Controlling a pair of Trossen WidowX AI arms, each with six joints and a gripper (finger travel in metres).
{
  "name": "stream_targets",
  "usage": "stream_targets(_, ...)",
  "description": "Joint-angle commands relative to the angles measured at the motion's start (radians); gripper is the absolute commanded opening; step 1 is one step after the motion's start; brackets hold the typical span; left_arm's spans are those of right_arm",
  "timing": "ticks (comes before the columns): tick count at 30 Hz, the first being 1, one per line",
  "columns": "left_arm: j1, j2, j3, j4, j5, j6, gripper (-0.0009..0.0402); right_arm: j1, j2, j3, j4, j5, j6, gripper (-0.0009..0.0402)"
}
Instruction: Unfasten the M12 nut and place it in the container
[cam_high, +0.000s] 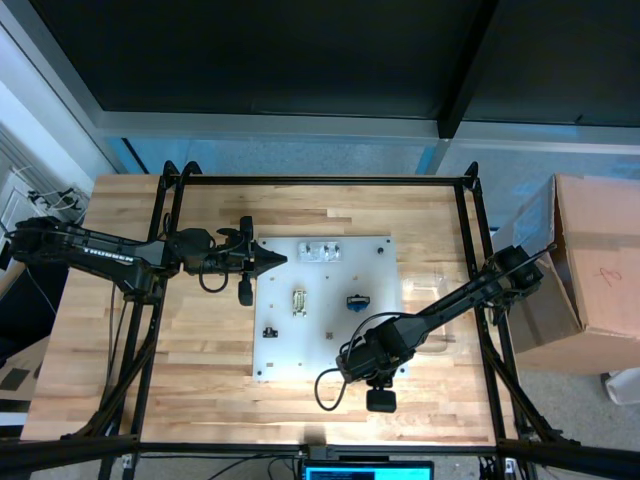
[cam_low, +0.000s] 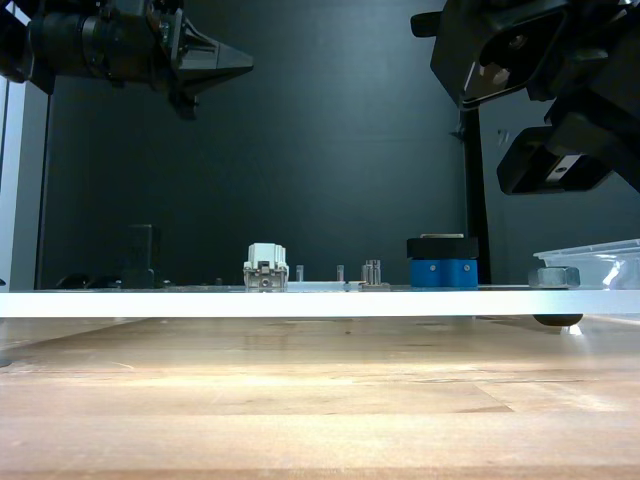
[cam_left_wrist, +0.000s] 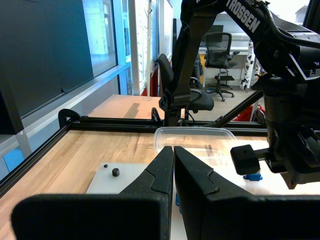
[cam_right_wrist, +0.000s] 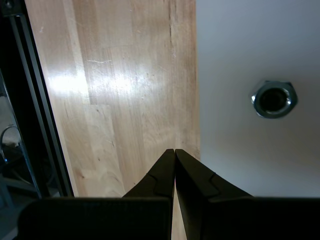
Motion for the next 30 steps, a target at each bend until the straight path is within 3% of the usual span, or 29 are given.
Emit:
stream_targets(1, 0.000, 0.000, 0.000, 0.000, 0.000, 0.000, 0.0000, 0.002, 0.000, 0.000, 0.000, 0.004, 0.001, 0.0000)
stream_targets(4, 0.000, 0.000, 0.000, 0.000, 0.000, 0.000, 0.0000, 0.001, 0.000, -0.001, -0.017, 0.046, -0.007, 0.0000)
stream_targets(7, 0.000, 0.000, 0.000, 0.000, 0.000, 0.000, 0.0000, -0.005, 0.000, -0.002, -0.084, 0.203, -0.010, 0.0000)
stream_targets(9, 0.000, 0.000, 0.000, 0.000, 0.000, 0.000, 0.0000, -0.007, -0.001, -0.002, -0.108, 0.256, -0.012, 0.0000)
stream_targets(17, 0.000, 0.000, 0.000, 0.000, 0.000, 0.000, 0.0000, -0.008, -0.001, -0.001, -0.098, 0.257, -0.010, 0.0000)
stream_targets(23, 0.000, 0.000, 0.000, 0.000, 0.000, 0.000, 0.0000, -0.006, -0.001, 0.033, -0.037, 0.081, -0.009, 0.0000)
stream_targets(30, 0.000, 0.000, 0.000, 0.000, 0.000, 0.000, 0.0000, -0.004, 0.003, 0.047, -0.037, 0.079, 0.000, 0.0000)
